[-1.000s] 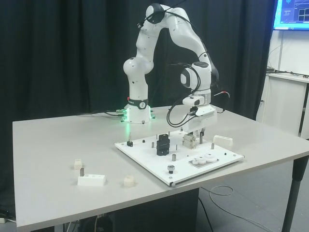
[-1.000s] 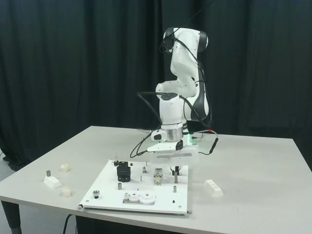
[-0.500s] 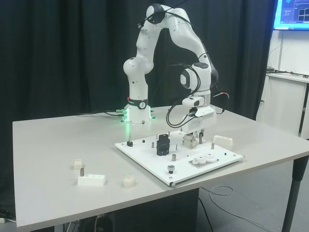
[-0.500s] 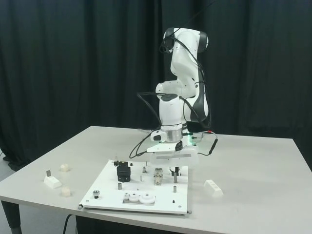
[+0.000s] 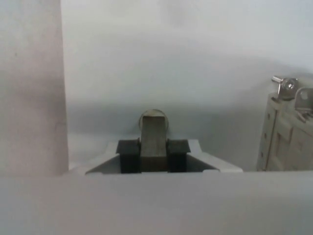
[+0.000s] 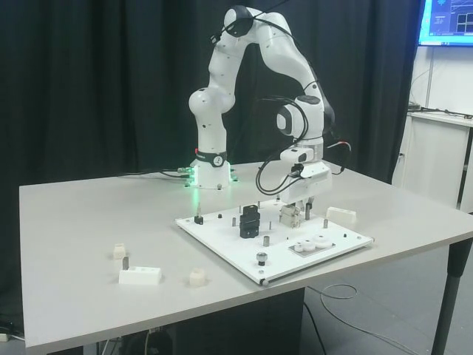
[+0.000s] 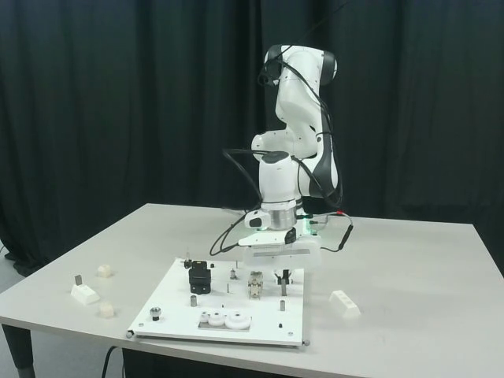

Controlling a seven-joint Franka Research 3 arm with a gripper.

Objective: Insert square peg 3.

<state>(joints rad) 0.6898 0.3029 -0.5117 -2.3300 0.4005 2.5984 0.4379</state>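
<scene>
Grey table [image 6: 89,222] carries the white board [image 6: 222,233]. Square peg 3 [image 5: 153,137] is clamped upright in the gripper [image 5: 153,155], held low over the board for alignment with its hole.

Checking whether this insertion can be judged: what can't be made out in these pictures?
- Peg tip and hole: in the wrist view the square peg sits between the black fingers; its lower end hides whatever lies under it.
- Both room views: the gripper and peg are too small to show any contact with the white board.
- Wrist view: the grey fixture is cut off by the edge.
</scene>
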